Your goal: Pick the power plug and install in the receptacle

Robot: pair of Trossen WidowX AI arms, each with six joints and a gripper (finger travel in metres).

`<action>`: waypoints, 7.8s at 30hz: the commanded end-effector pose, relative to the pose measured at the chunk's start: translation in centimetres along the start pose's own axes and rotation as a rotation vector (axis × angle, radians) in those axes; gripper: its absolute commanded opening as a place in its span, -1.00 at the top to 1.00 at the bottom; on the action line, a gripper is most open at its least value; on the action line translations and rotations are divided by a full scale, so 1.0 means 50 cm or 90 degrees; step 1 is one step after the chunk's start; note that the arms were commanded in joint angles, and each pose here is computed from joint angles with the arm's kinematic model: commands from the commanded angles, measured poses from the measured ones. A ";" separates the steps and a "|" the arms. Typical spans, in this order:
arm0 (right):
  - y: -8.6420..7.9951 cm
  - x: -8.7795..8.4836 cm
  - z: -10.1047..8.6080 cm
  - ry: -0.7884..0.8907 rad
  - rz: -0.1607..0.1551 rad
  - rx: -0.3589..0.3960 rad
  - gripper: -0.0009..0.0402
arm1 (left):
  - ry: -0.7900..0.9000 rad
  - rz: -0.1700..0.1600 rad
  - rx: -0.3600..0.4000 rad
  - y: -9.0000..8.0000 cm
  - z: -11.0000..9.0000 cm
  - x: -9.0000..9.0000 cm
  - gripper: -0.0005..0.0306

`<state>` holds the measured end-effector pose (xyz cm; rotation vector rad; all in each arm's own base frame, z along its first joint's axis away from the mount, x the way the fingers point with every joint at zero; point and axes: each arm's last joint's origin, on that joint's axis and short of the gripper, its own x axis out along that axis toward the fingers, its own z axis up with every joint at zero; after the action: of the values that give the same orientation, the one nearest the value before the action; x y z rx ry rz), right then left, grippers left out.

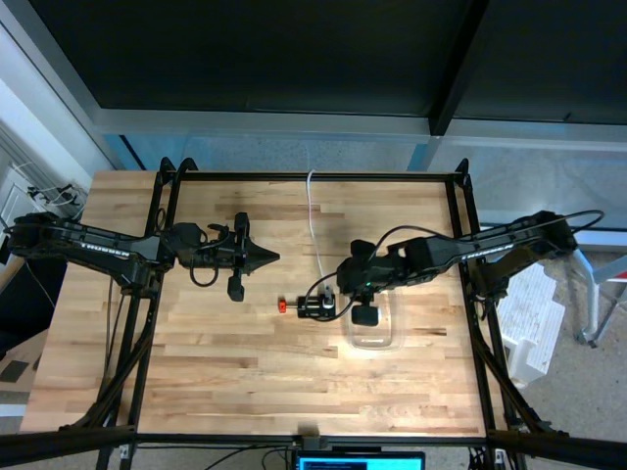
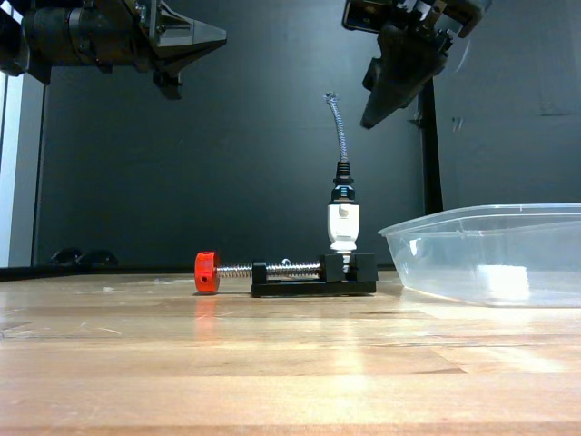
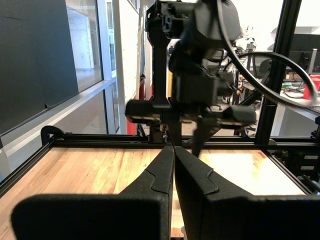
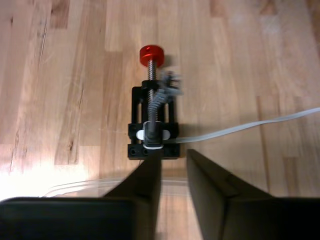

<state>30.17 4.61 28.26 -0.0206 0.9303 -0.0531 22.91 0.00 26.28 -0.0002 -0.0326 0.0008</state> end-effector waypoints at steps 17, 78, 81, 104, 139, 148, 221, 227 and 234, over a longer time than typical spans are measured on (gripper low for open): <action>-0.083 -0.056 -0.065 -0.436 0.039 0.060 0.96 | -0.001 0.000 0.000 0.000 0.000 0.000 0.97; -0.094 -0.056 -0.131 -0.573 0.018 0.052 0.96 | 0.000 0.000 0.000 0.000 0.000 0.000 0.97; -0.095 -0.056 -0.131 -0.573 0.018 0.052 0.96 | -0.001 0.000 0.000 0.000 0.000 0.000 0.96; -0.094 -0.056 -0.131 -0.573 0.018 0.052 0.96 | 0.000 0.000 0.000 0.000 0.000 0.000 0.96; -0.095 -0.056 -0.131 -0.573 0.018 0.052 0.96 | 0.000 0.000 0.000 0.000 0.000 0.000 0.97; -0.095 -0.056 -0.131 -0.573 0.018 0.052 0.96 | 0.000 0.000 0.000 0.000 0.000 0.000 0.96; -0.095 -0.056 -0.131 -0.573 0.018 0.052 0.96 | 0.000 0.000 0.000 0.000 0.000 0.000 0.96; -0.094 -0.056 -0.131 -0.573 0.018 0.052 0.96 | 0.000 0.000 0.000 0.000 0.000 0.000 0.96; -0.095 -0.056 -0.131 -0.573 0.018 0.052 0.96 | 0.000 0.000 0.000 0.000 0.000 0.000 0.97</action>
<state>23.06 0.08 26.78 0.0426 0.0285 -0.0487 22.91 0.00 26.28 -0.0002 -0.0330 0.0008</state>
